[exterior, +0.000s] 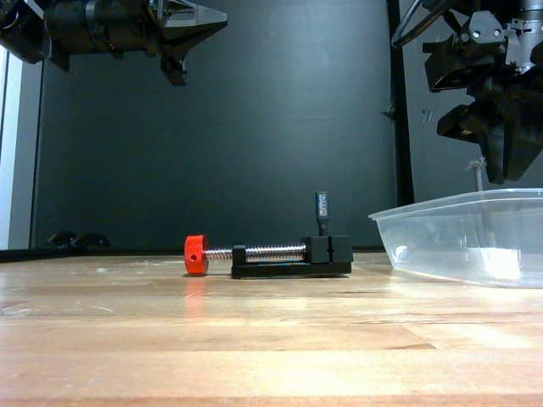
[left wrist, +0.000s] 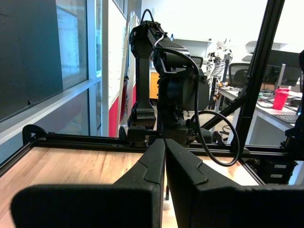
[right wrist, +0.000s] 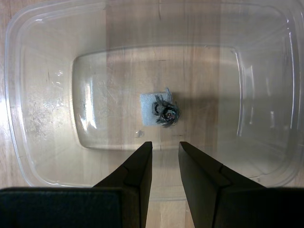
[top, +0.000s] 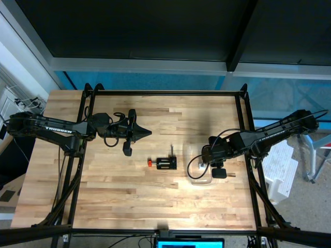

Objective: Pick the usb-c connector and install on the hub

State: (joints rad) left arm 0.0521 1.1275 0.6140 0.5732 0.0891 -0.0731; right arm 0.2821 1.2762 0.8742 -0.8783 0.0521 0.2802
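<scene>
Usb-c connector [right wrist: 164,111] lies free in the tray [right wrist: 42,156], at 3 o'clock from the clamp [top: 164,164]. Right gripper [right wrist: 165,145] released above it; left gripper [left wrist: 165,141] clenched, at 10 o'clock.

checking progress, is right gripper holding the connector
No, the usb-c connector lies free in the tray under the open right gripper; left gripper hangs shut above the table.
</scene>
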